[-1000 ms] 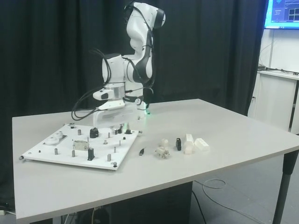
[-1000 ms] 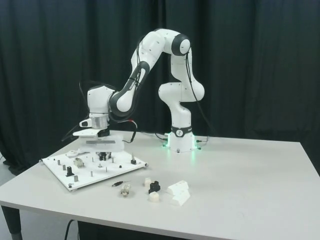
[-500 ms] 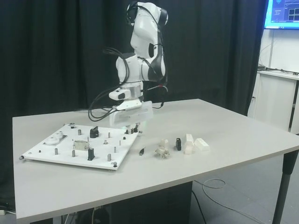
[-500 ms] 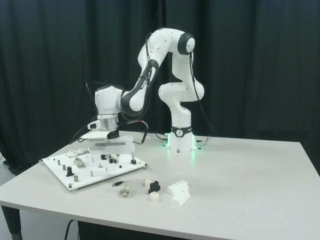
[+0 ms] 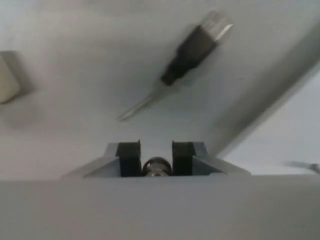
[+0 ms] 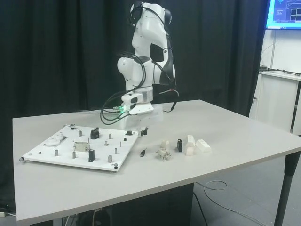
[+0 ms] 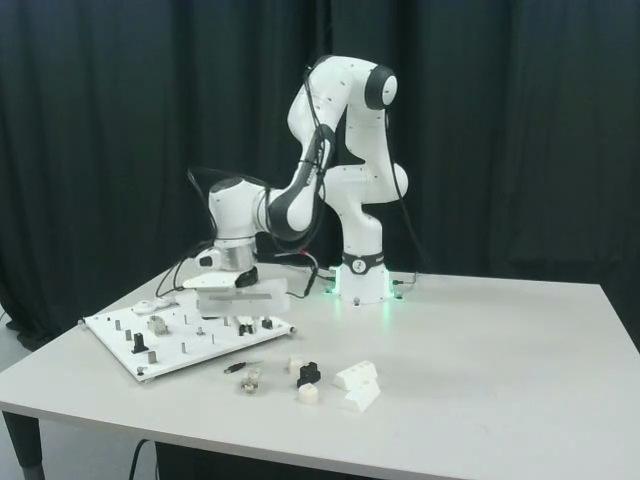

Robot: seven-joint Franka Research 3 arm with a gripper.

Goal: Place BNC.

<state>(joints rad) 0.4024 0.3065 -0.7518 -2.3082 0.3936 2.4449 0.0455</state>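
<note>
– What stands on the grey table (image 7: pixel 500 340)?
– A white jointed robot arm (image 7: pixel 330 130), bent low over a flat white board studded with small pegs (image 7: pixel 170 335).
– And beside the board?
– Small white blocks (image 7: pixel 355 385) and a black piece (image 7: pixel 307 374).

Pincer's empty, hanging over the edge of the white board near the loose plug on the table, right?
Not empty. The wrist view shows the pincer shut on a small round metal connector. The rest holds: it hangs by the white board's edge, near the loose plug.
</note>
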